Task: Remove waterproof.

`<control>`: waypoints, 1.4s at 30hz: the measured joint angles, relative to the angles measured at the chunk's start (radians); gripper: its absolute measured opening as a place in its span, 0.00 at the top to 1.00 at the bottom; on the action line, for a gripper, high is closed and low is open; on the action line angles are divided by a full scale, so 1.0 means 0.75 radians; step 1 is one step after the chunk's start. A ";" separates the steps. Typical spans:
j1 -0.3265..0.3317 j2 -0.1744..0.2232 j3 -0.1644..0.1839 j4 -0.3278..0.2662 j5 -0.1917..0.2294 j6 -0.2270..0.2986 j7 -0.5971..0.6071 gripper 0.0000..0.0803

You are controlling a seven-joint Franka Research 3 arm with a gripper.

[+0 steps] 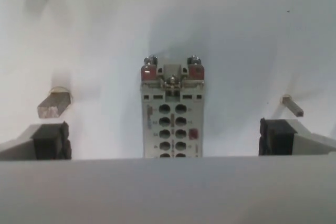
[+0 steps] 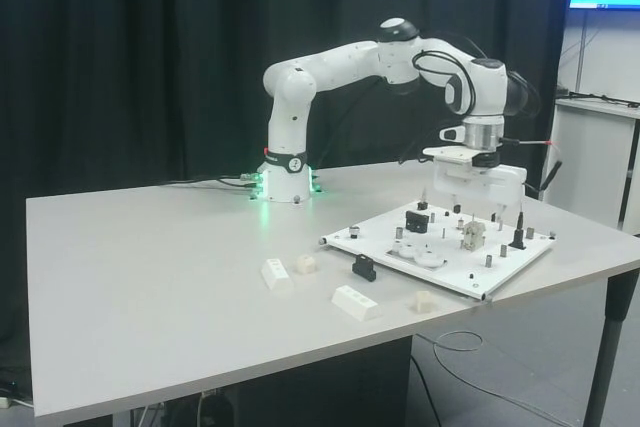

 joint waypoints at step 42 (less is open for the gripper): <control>-0.015 0.000 0.094 0.006 0.001 0.089 0.001 0.00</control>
